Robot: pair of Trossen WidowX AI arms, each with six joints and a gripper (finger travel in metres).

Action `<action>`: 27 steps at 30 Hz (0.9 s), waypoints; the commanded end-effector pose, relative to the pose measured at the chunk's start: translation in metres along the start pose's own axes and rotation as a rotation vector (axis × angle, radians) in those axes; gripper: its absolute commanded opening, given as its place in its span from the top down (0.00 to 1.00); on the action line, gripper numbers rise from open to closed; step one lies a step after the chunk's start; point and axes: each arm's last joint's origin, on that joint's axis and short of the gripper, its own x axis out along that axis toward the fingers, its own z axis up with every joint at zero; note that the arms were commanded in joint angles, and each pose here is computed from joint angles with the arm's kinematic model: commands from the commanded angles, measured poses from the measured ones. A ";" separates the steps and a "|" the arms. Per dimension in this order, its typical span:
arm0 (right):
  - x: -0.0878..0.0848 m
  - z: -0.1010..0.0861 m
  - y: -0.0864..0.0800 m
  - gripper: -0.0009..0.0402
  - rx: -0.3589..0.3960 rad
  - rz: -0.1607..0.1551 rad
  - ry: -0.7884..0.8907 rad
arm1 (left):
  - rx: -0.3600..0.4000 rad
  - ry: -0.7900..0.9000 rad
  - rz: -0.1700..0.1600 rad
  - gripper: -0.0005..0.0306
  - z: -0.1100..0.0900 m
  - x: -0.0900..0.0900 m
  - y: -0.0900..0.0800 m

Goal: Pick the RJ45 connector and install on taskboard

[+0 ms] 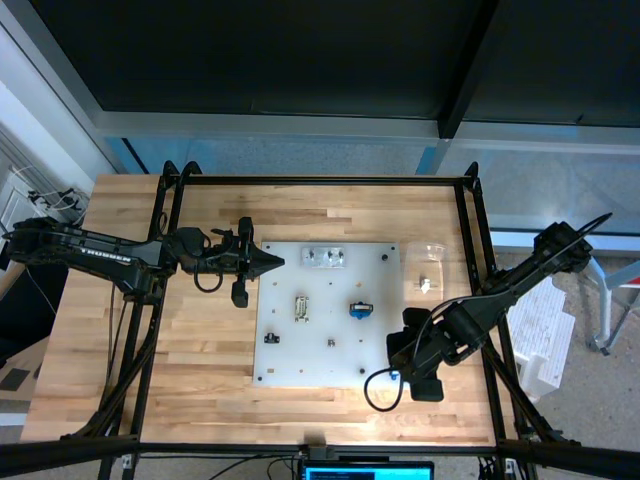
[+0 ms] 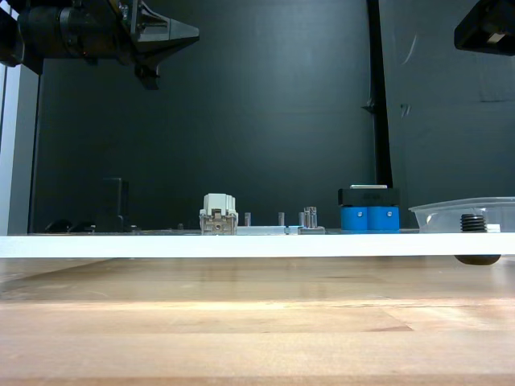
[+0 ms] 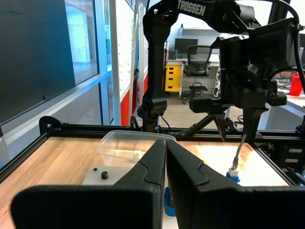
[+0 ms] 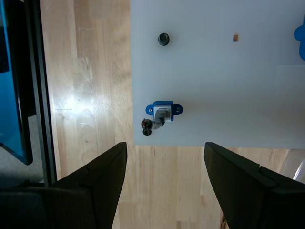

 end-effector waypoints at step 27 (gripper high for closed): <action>-0.024 0.003 -0.027 0.94 -0.029 -0.025 -0.049 | 0.000 -0.001 0.000 0.98 0.000 0.000 0.000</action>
